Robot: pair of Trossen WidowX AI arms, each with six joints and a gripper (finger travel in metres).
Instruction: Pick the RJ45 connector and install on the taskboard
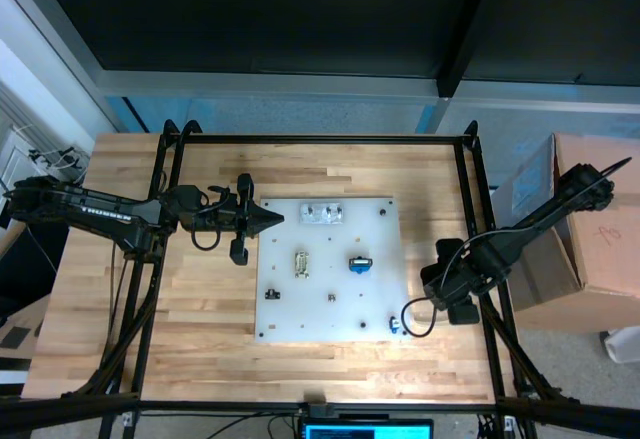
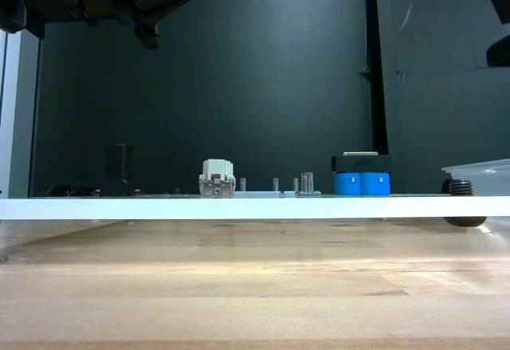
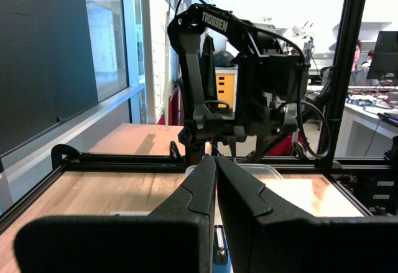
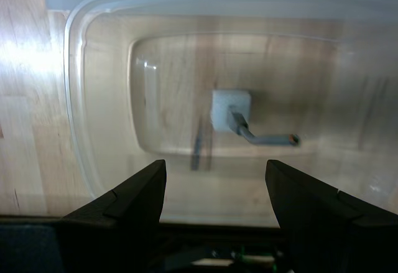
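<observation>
Right pincer [image 4: 214, 175] agape over clear tub [image 4: 74, 99], RJ45 connector [image 4: 231, 108] inside, left pincer [image 3: 216, 160] aloft

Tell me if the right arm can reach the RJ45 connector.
Probably yes: the right gripper hangs open above the RJ45 connector, lying free in the clear tray, nothing between. The left gripper, shut, is over the taskboard's left edge.
</observation>
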